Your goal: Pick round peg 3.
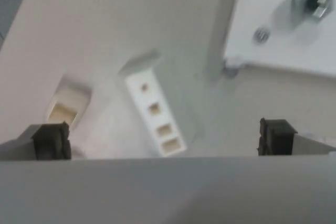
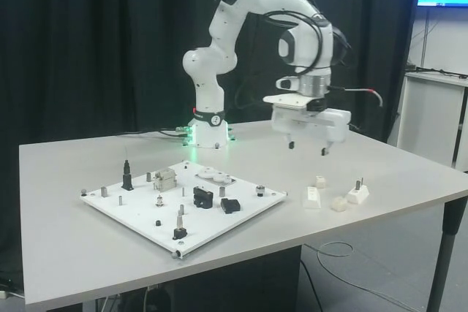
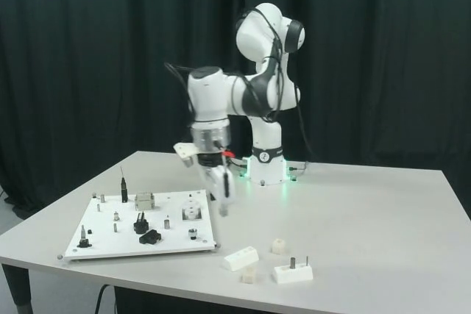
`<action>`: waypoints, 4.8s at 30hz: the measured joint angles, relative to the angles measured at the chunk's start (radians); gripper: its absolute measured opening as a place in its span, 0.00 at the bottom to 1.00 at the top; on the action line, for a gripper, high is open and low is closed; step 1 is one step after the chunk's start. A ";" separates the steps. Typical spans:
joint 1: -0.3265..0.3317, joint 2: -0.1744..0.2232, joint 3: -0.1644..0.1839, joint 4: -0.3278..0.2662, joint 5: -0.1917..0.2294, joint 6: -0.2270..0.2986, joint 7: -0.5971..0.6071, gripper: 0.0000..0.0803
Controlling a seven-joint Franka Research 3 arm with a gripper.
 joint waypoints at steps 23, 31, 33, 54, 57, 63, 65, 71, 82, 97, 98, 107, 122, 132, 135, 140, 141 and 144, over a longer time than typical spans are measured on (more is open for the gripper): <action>0.183 0.054 0.022 -0.016 -0.006 0.111 0.275 1.00; 0.214 0.076 0.022 -0.010 -0.027 0.118 0.287 1.00; 0.217 0.081 0.024 -0.007 -0.027 0.118 0.287 1.00; 0.211 0.162 0.053 0.058 0.005 0.130 0.290 1.00; 0.209 0.180 0.056 0.074 0.010 0.130 0.290 1.00; 0.207 0.212 0.061 0.101 0.023 0.130 0.290 1.00; 0.206 0.221 0.064 0.107 0.027 0.130 0.290 1.00; 0.200 0.243 0.074 0.124 0.033 0.129 0.290 1.00; 0.182 0.275 0.087 0.150 0.038 0.129 0.295 1.00; 0.166 0.319 0.101 0.186 0.044 0.129 0.305 1.00; 0.165 0.320 0.103 0.187 0.044 0.129 0.305 1.00; 0.160 0.334 0.115 0.196 0.044 0.130 0.303 0.88; 0.156 0.335 0.127 0.203 0.044 0.102 0.264 0.20; 0.145 0.332 0.127 0.213 0.044 0.070 0.258 0.14; 0.142 0.329 0.127 0.219 0.044 0.061 0.258 0.14; 0.137 0.319 0.125 0.228 0.042 0.047 0.257 0.14; 0.137 0.315 0.125 0.228 0.041 0.046 0.255 0.14; 0.136 0.302 0.122 0.228 0.038 0.040 0.252 0.14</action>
